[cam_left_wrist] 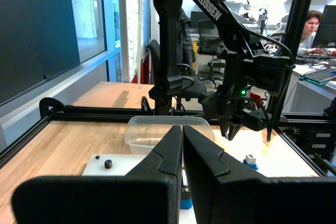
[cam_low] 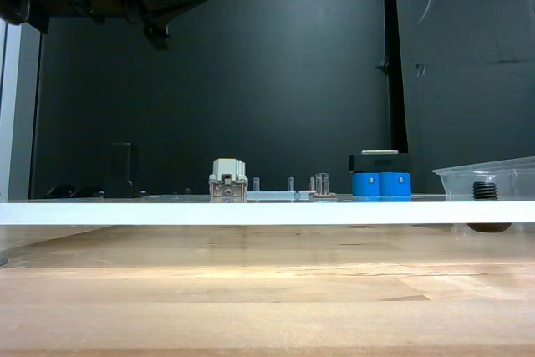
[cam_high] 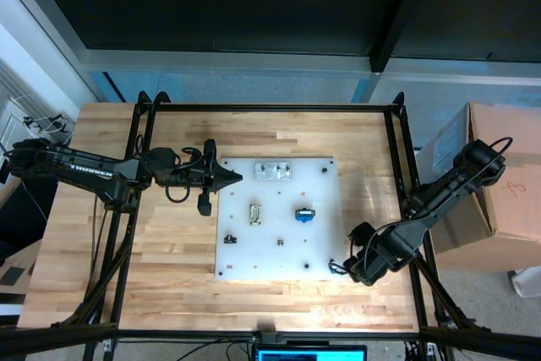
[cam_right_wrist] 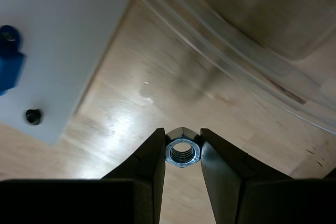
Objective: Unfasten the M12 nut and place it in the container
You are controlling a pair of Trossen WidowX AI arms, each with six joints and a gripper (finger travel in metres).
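M12 nut (cam_right_wrist: 182, 153) is pinched between the two fingers of the right end effector (cam_high: 341, 267), which are closed on its opposite flats. Its threaded hole faces the right wrist camera. The nut is clear of its seat: the black ribbed stud (cam_low: 485, 191) stands bare on the white board (cam_high: 254, 251), its ribs showing in the low view. In the right wrist view the stud sits near the board's corner, well apart from the nut. The nut hangs in the air over bare wood of the bench (cam_high: 169, 251), between the board's edge and the rim of the clear container (cam_left_wrist: 157, 129). It is not inside the container.

From above, the right end effector is just off the board's near right corner, with its arm running back toward the right edge of the bench.

The left end effector (cam_left_wrist: 182, 140) has its fingers pressed together with nothing between them. It is raised well above the board, as the low view shows. From above it points inward over the board's far left edge.

A blue connector (cam_high: 304, 215) sits mid-board, to the right of a small cream-coloured block (cam_high: 254, 212).
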